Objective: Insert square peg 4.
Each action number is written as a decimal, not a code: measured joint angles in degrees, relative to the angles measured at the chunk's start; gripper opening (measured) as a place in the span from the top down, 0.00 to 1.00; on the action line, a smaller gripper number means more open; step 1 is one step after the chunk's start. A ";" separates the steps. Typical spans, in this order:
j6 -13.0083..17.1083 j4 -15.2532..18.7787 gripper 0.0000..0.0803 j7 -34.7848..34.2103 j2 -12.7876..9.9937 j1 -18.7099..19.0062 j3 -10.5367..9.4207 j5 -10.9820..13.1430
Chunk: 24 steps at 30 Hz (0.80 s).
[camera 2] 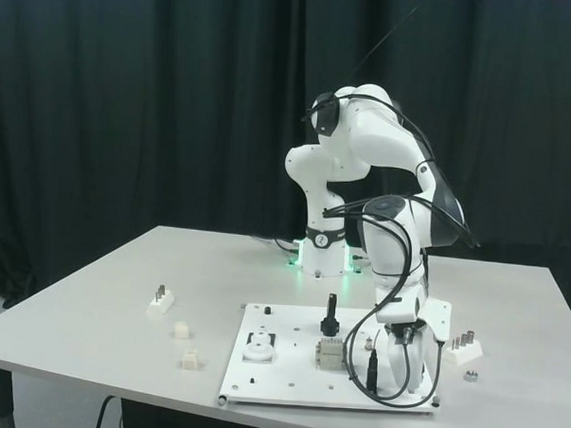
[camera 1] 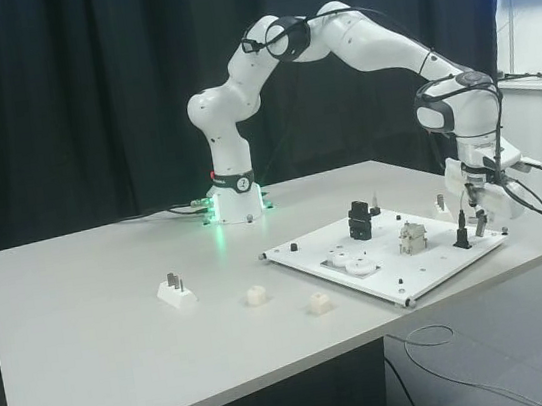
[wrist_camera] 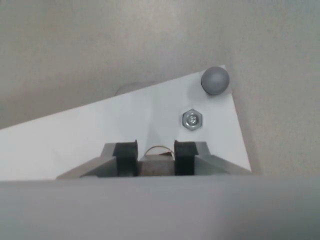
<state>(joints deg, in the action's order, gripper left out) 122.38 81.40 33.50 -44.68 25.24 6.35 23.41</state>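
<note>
My gripper (wrist_camera: 156,159) hangs just above the far right corner of the white board (wrist_camera: 100,135), close to a hex nut (wrist_camera: 191,120) and a grey round cap (wrist_camera: 215,80). Its black fingers (wrist_camera: 126,157) stand a little apart with a small grey peg (wrist_camera: 156,161) filling the gap between them. In the first room view the gripper (camera 1: 475,203) points straight down over the board (camera 1: 308,248), beside a black upright piece (camera 1: 462,234). The second room view has the gripper (camera 2: 405,341) low over the board (camera 2: 278,375); cables partly hide the fingertips.
A white peg holder (camera 2: 464,350) with several pegs and a loose nut (camera 2: 469,376) lie on the table right of the board. On the board stand a black fixture (camera 2: 329,322) and white discs (camera 2: 259,346). Another holder (camera 1: 175,290) and two white cubes (camera 1: 255,295) lie left.
</note>
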 joint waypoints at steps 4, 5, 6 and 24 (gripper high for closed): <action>0.08 0.00 0.81 0.00 -0.02 -0.02 0.00 0.10; 0.09 0.00 0.81 0.00 -0.02 -0.03 0.00 0.13; 0.09 0.00 0.81 0.00 -0.02 -0.04 0.00 0.15; 0.05 0.02 0.81 -0.02 -0.03 -0.28 0.00 0.69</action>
<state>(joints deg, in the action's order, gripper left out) 122.44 81.42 33.48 -44.71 24.96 6.34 24.10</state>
